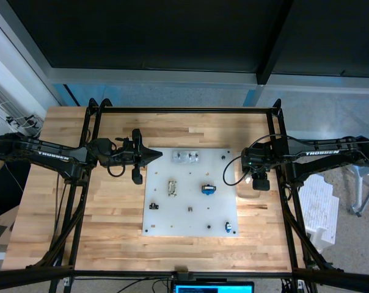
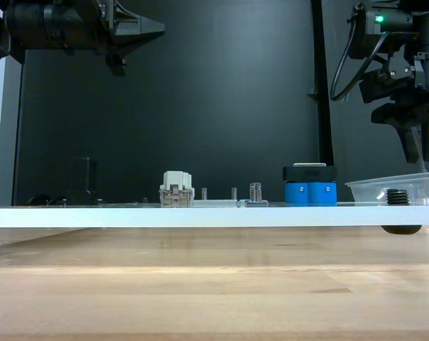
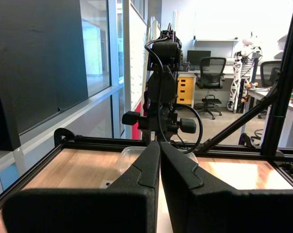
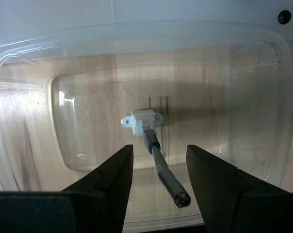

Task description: Pick the RJ45 connector and install on taskboard

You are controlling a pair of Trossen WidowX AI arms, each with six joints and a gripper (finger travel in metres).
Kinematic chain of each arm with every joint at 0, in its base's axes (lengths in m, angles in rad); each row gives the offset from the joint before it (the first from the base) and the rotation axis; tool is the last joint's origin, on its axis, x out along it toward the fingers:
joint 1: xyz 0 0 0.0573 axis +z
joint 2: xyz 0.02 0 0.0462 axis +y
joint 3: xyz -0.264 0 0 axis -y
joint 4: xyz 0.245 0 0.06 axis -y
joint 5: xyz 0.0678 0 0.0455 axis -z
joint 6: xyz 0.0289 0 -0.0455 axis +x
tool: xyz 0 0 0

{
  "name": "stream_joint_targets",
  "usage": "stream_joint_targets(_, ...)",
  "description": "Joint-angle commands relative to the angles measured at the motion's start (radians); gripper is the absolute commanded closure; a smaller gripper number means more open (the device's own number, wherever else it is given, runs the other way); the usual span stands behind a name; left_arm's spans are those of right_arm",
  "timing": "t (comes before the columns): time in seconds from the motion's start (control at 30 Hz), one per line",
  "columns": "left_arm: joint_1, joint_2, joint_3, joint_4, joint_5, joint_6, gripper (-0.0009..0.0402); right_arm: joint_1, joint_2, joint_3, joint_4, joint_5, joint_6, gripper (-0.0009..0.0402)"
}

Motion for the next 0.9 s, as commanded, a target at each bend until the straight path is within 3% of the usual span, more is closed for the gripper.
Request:
stream_joint_targets(0.03,0.000,0.000,0.000,0.000,0.000,0.000,0.0393,0.002,0.000,0.002,0.000,-0.005,0.002,0.0243)
stream_joint_targets(0.3,0.000,0.000,0.000,0.000,0.000,0.000,0.0393,0.003,0.007,0.000,0.006,-0.007,0.053,0.0243)
stream_joint_targets(0.4,0.000,0.000,0.000,0.000,0.000,0.000,0.0393,0.004,0.007,0.000,0.015,-0.008,0.113,0.0243)
stream_joint_targets(0.9,0.000,0.000,0.000,0.000,0.000,0.000,0.0393,0.007,0.039,-0.025,0.055,-0.009,0.145,0.0244)
